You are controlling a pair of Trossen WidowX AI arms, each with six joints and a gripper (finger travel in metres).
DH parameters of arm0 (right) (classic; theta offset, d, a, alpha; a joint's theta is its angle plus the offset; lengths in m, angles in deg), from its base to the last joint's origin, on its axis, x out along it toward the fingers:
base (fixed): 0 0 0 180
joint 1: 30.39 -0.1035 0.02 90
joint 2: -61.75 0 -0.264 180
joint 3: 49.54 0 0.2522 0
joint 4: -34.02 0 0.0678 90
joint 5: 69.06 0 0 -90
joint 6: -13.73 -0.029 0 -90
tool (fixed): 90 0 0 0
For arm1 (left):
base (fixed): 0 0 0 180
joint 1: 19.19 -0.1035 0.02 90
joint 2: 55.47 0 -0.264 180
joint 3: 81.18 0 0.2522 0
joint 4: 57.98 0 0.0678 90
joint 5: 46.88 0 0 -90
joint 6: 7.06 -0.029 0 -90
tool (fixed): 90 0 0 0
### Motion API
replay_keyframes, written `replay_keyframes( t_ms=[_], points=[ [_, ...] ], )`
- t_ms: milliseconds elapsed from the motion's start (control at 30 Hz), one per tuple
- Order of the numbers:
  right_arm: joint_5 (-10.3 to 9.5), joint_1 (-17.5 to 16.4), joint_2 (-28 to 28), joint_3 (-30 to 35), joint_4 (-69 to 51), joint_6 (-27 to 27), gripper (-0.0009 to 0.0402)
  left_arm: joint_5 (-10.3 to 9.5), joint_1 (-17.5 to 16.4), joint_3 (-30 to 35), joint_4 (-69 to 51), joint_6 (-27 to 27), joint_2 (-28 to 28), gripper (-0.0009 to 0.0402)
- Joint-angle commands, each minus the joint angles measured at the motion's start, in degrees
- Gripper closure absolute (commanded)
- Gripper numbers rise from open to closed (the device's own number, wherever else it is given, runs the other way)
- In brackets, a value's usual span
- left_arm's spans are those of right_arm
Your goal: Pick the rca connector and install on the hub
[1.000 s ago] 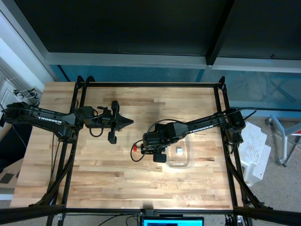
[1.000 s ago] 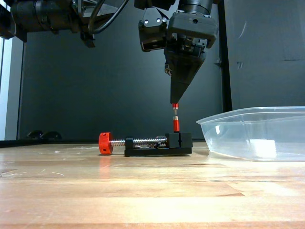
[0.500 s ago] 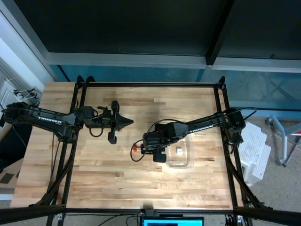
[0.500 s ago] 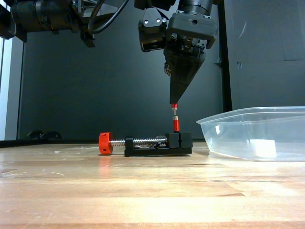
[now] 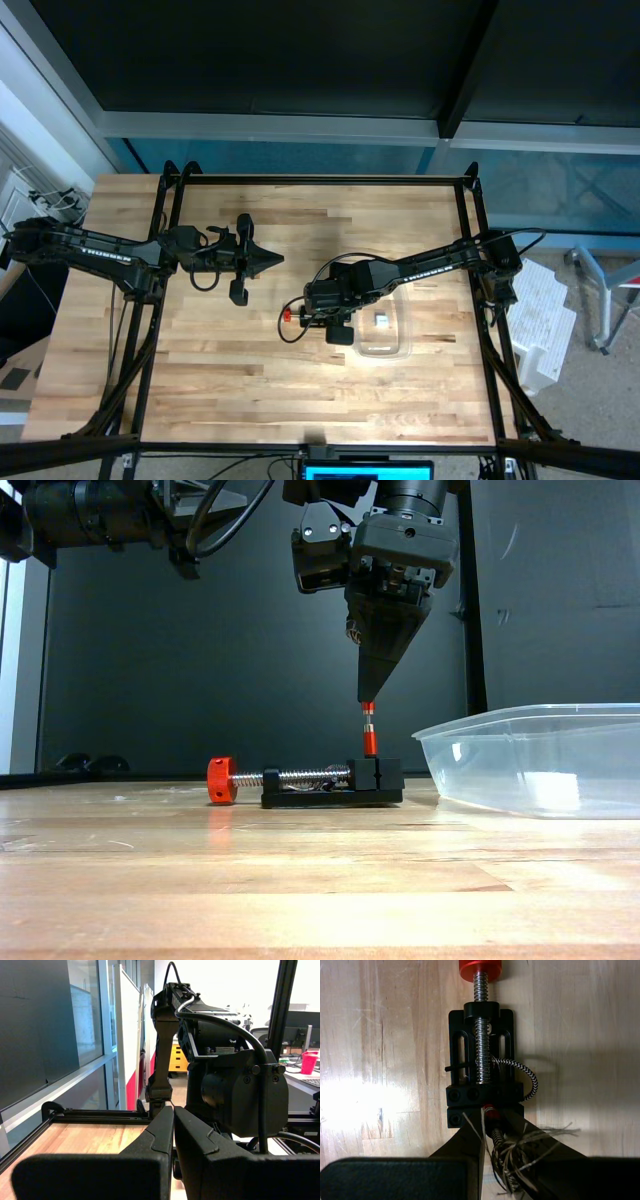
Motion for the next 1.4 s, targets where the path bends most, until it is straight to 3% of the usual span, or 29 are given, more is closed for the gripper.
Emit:
replay_keyframes(
  t_ms=[33, 600, 1167, 1400],
  points=[
    [0.02, -0.02, -0.02, -0.07, 0.07, -0.04, 0.0393, 0.02, 0.00, 0.00, 0.02, 0.00, 0.00, 0.0393],
    [0.04, 0.09, -0.02, -4.81, 4.85, -0.15, 0.0393, 0.02, 0.00, 0.00, 0.02, 0.00, 0.00, 0.0393],
    [0.07, 0.11, -0.17, -5.01, 5.07, -0.20, 0.0392, 0.02, 0.00, 0.00, 0.02, 0.00, 0.00, 0.0393],
    [0.50, 0.11, -0.26, -3.89, 4.76, -0.04, 0.0348, 0.02, 0.00, 0.00, 0.02, 0.00, 0.00, 0.0393]
  ],
)
